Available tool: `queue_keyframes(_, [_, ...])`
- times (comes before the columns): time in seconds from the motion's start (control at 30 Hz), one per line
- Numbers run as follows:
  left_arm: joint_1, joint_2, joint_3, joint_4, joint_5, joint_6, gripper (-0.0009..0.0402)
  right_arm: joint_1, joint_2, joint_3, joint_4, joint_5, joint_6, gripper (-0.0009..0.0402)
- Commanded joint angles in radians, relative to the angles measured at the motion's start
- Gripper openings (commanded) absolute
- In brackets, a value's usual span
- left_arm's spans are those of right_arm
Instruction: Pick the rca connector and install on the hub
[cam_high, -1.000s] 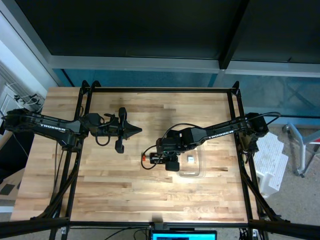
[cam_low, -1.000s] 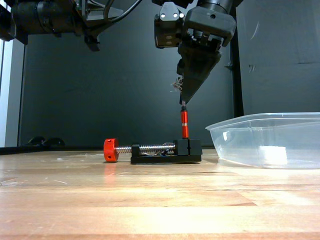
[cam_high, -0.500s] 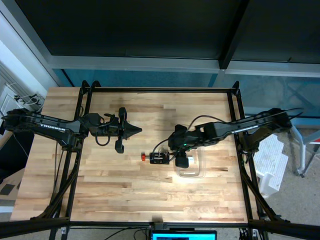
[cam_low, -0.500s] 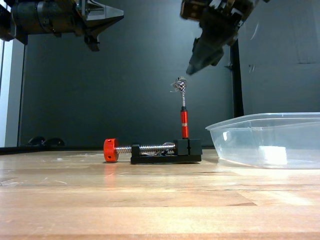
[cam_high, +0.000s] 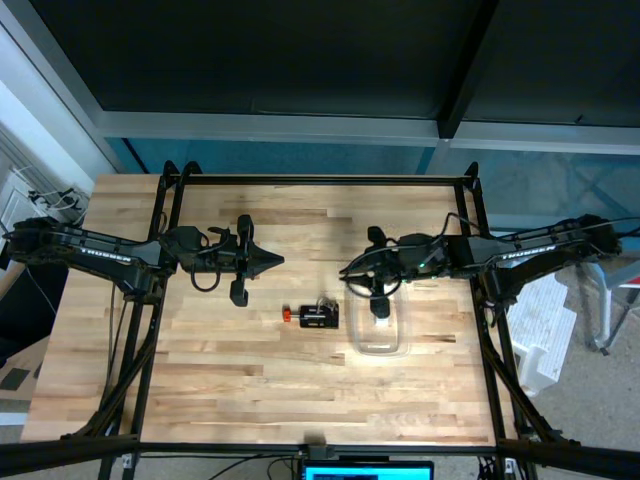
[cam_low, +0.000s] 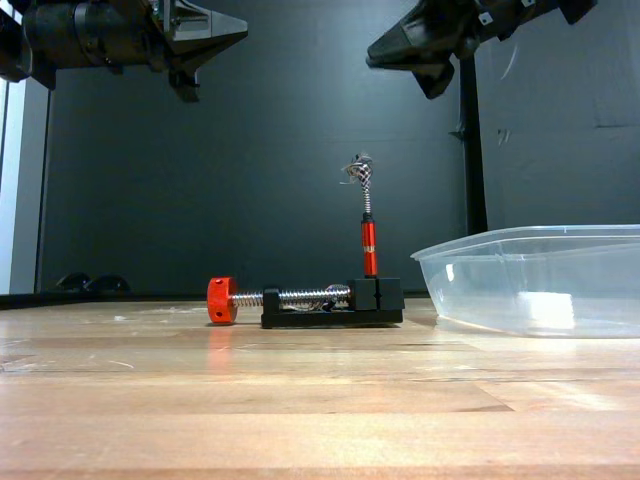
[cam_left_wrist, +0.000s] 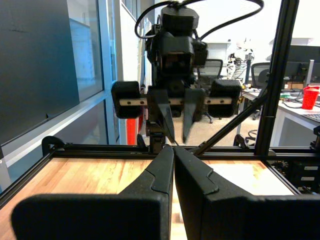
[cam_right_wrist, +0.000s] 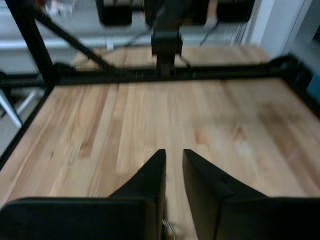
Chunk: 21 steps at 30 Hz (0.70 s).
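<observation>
While the rca connector (cam_low: 368, 235) stands upright, long axis vertical, seated in the hub (cam_low: 335, 303) at table centre, the right gripper (cam_high: 346, 272) hangs high with the hub at its 7 o'clock, fingers slightly apart, holding nothing. Parked left gripper (cam_high: 279, 261) is farther off, hub at its 5 o'clock, fingers together, empty. Install looks done — right arm is the nearer one if it needs reseating.

Lab: framed workbench (cam_high: 230, 370), office desk (cam_left_wrist: 291, 106)
</observation>
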Motion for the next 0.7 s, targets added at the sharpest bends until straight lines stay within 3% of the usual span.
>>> queue_keyframes(0.03, [0.000, 0.000, 0.000, 0.000, 0.000, 0.000, 0.0000, -0.024, -0.037, -0.054, 0.111, -0.027, -0.011, 0.0005])
queue_keyframes(0.13, [0.000, 0.000, 0.000, 0.000, 0.000, 0.000, 0.0000, -0.047, -0.063, -0.096, 0.198, -0.076, -0.010, 0.0003])
queue_keyframes(0.7, [0.000, 0.000, 0.000, 0.000, 0.000, 0.000, 0.0000, -0.082, -0.188, -0.296, 0.440, -0.082, -0.012, 0.0000])
